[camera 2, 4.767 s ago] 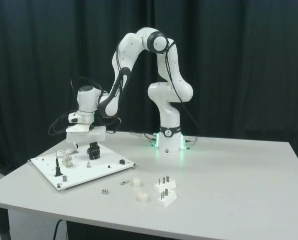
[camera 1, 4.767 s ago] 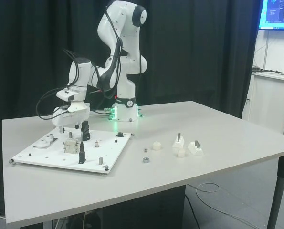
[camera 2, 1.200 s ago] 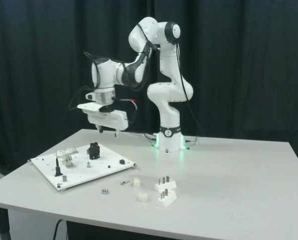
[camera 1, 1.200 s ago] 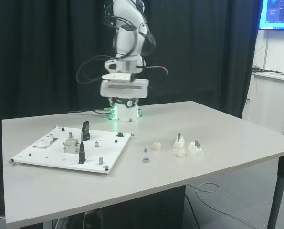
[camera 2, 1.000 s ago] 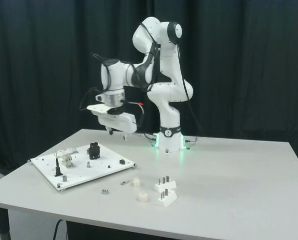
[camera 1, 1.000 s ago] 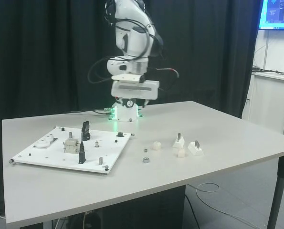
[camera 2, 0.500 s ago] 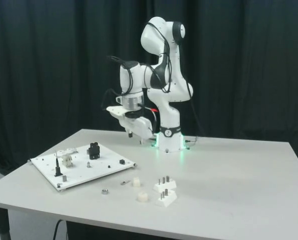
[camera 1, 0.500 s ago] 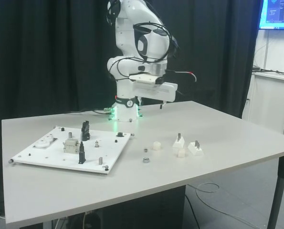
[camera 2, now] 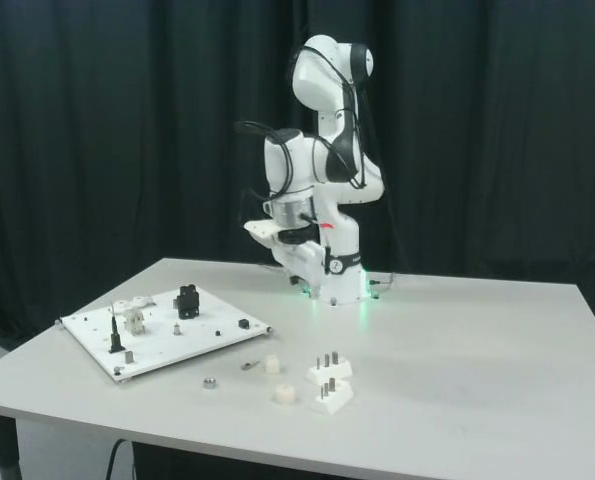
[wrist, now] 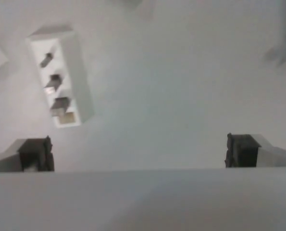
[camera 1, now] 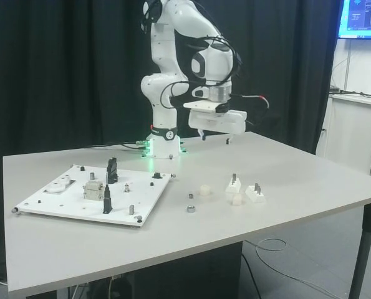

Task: Pick square peg 3.

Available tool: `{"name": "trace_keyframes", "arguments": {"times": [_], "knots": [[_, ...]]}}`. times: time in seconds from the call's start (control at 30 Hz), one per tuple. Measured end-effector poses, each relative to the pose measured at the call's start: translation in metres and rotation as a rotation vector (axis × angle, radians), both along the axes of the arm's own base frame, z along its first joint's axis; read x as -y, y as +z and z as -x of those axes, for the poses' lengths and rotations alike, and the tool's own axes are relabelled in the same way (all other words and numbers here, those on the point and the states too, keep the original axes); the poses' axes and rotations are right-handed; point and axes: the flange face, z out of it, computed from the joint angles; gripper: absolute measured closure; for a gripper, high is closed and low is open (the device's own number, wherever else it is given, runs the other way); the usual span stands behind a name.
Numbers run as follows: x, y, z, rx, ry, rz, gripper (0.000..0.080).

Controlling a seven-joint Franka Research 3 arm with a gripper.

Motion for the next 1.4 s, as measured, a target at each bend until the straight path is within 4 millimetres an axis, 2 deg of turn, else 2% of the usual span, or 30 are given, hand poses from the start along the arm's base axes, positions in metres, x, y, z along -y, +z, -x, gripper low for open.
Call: {"name": "trace_keyframes", "arguments": {"times": [0.3,0.53,1.1,1.4], "knots": [[-0.033,-0.013,-0.001,0.042,-0.070,-0.009,0.0003],[-0.049,-0.025,-0.007,0.071,-0.134,0.005,0.0003],[-0.053,-0.054,-0.024,0.143,-0.210,0.031,0.0003],[-0.062,-0.071,-0.027,0.120,-0.130,0.048,0.0003]]}}
